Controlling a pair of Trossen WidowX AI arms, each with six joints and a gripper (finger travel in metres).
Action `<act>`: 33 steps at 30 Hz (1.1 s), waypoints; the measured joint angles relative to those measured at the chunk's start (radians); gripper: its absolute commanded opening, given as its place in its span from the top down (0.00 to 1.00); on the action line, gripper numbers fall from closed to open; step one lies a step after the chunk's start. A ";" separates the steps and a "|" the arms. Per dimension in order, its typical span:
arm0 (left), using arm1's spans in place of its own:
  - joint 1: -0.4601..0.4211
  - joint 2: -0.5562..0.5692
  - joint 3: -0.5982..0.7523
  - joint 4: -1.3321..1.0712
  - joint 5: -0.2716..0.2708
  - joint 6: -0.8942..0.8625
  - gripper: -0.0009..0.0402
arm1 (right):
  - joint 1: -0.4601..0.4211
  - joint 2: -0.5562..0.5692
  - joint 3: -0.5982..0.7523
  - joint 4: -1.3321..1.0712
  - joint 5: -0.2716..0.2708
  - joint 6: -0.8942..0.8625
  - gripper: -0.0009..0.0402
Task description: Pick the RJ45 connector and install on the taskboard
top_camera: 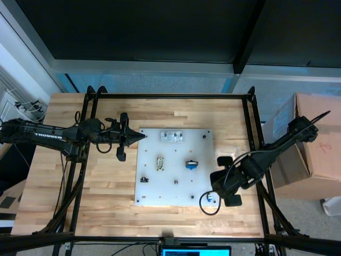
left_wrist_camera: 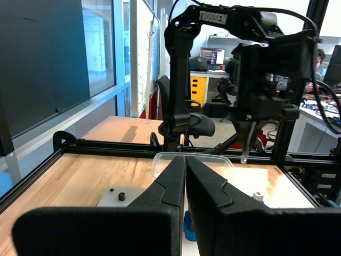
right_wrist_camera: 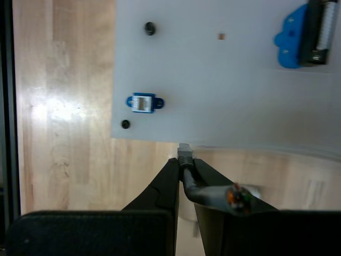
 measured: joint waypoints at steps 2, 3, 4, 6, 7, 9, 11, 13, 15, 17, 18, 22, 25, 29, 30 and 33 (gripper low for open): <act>0.000 0.000 0.000 0.000 0.000 0.000 0.98 | 0.010 0.014 0.005 0.007 0.005 0.021 0.98; 0.000 0.000 0.000 0.000 0.000 0.000 0.98 | 0.016 0.020 0.005 0.013 0.010 0.029 0.98; 0.000 0.000 0.000 0.000 0.000 0.000 0.98 | 0.021 0.025 0.005 0.016 0.019 0.036 0.98; 0.000 0.000 0.000 0.000 0.000 0.000 0.98 | 0.029 0.037 0.005 0.023 0.026 0.049 0.98; 0.000 0.000 0.000 0.000 0.000 0.000 0.98 | 0.033 0.042 0.005 0.026 0.027 0.055 0.98; 0.000 0.000 0.000 0.000 0.000 0.000 0.98 | 0.042 0.049 0.005 0.037 0.027 0.066 0.98; 0.000 0.000 0.000 0.000 0.000 0.000 0.98 | 0.047 0.056 0.005 0.050 0.026 0.068 0.98; 0.000 0.000 0.000 0.000 0.000 0.000 0.98 | 0.051 0.063 0.005 0.059 0.026 0.071 0.98; 0.000 0.000 0.000 0.000 0.000 0.000 0.98 | 0.054 0.068 0.004 0.068 0.027 0.071 0.98; 0.000 0.000 0.000 0.000 0.000 0.000 0.98 | 0.058 0.072 -0.003 0.070 0.031 0.071 0.98; 0.000 0.000 0.000 0.000 0.000 0.000 0.98 | 0.060 0.074 -0.007 0.072 0.031 0.072 0.98; 0.000 0.000 0.000 0.000 0.000 0.000 0.98 | 0.069 0.081 -0.027 0.106 0.030 0.076 0.98; 0.000 0.000 0.000 0.000 0.000 0.000 0.98 | 0.074 0.084 -0.043 0.129 0.032 0.089 0.98; 0.000 0.000 0.000 0.000 0.000 0.000 0.98 | 0.080 0.103 -0.046 0.134 0.039 0.097 0.98; 0.000 0.000 0.000 0.000 0.000 0.000 0.98 | 0.082 0.108 -0.047 0.136 0.038 0.097 0.98; 0.000 0.000 0.000 0.000 0.000 0.000 0.98 | 0.086 0.122 -0.047 0.146 0.037 0.098 0.98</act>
